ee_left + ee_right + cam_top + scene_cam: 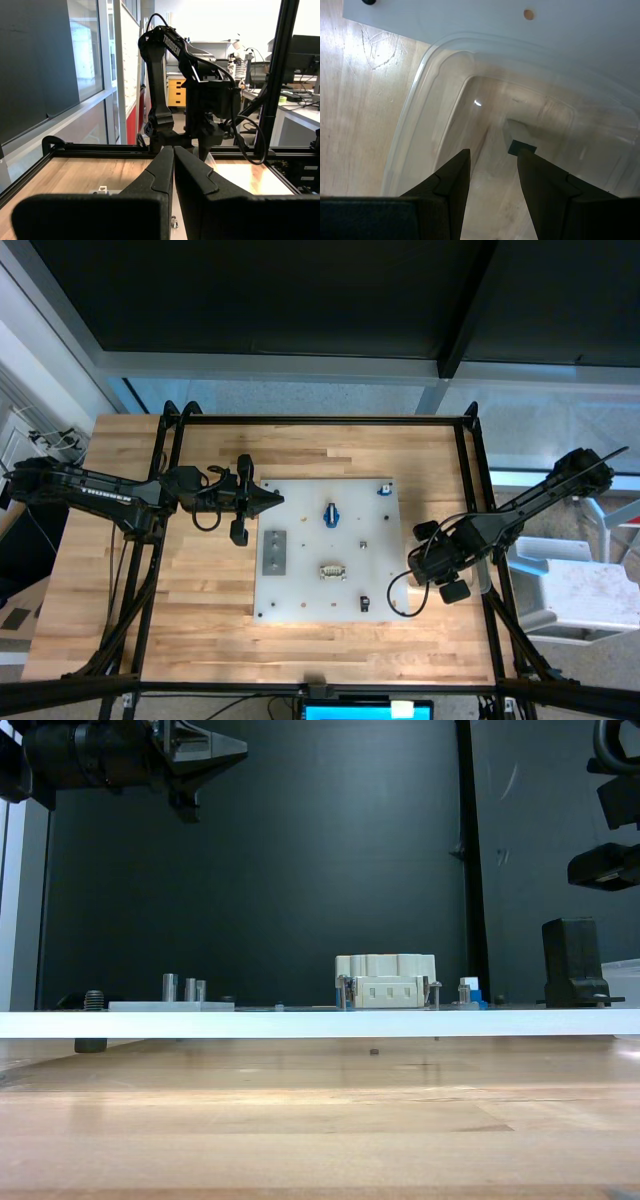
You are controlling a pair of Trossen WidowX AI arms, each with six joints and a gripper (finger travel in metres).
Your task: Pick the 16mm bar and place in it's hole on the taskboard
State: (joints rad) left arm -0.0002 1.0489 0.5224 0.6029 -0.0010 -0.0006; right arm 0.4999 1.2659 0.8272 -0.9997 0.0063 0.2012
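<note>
Though unseen overhead, clear tray (pixel 418 75) beneath right gripper (pixel 492 152); left gripper (pixel 278 498) above board (pixel 300 592).

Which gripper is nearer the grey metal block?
Left. The left gripper, shut, hovers just beyond the grey metal block; the right gripper, open, is over a clear tray past the board's right side. Where the 16mm bar is, I cannot tell.

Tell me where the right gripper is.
The right gripper hangs open over a clear tray off the taskboard's right edge; the left gripper, shut, hovers at its left edge. I cannot tell where the 16mm bar lies.
</note>
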